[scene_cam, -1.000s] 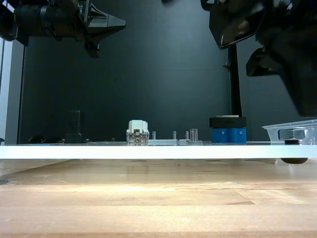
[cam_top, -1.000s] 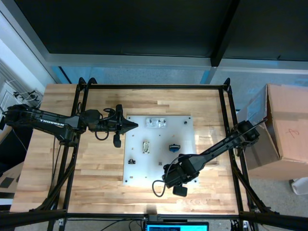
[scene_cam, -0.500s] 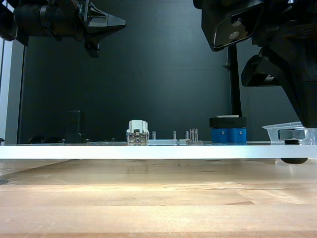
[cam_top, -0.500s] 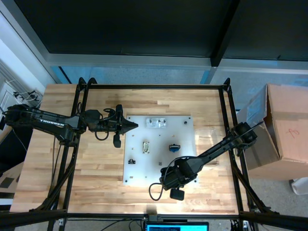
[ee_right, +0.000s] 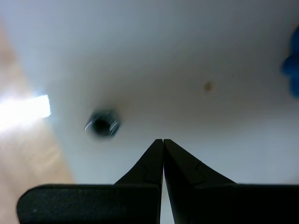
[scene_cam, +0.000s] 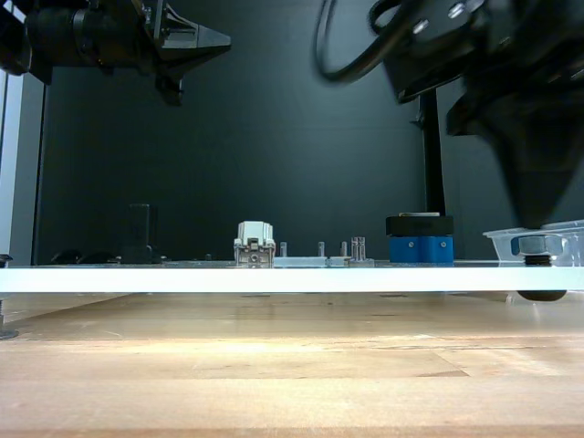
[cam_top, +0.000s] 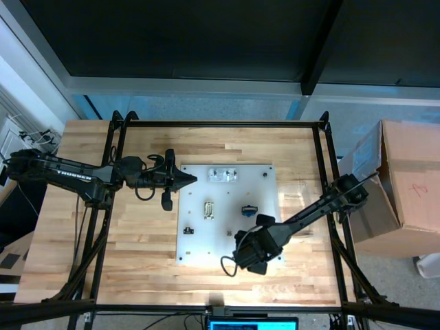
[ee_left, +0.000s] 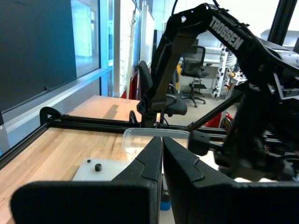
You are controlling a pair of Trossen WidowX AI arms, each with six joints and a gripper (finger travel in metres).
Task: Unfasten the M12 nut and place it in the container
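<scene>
Left gripper (ee_left: pixel 162 139) hangs high over the table's (cam_top: pixel 137 234) left half, just off the white board's (cam_top: pixel 227 237) far left corner, pointing right. Its fingers are pressed together with nothing between them. On the board sit a white connector (scene_cam: pixel 253 245) left of middle and a blue block (scene_cam: pixel 420 248) right of it. Right gripper (ee_right: pixel 163 140) is over the board's near right part, pointing down. Its fingers are closed tip to tip and empty. Nut (scene_cam: pixel 538 245) is on its stud (scene_cam: pixel 540 260). Low view shows the silver hex sitting on top of the black ribs, with the right gripper's tip just above it; cannot tell if they touch. Right wrist view shows the nut on the white board beside the fingertips, apart from them. In the high view the arm covers that spot. Clear container (scene_cam: pixel 506 235) stands behind the stud in the low view, and off the board's right edge on the wood in the high view. Cardboard box (cam_top: pixel 405 185) is far right, past the table.
</scene>
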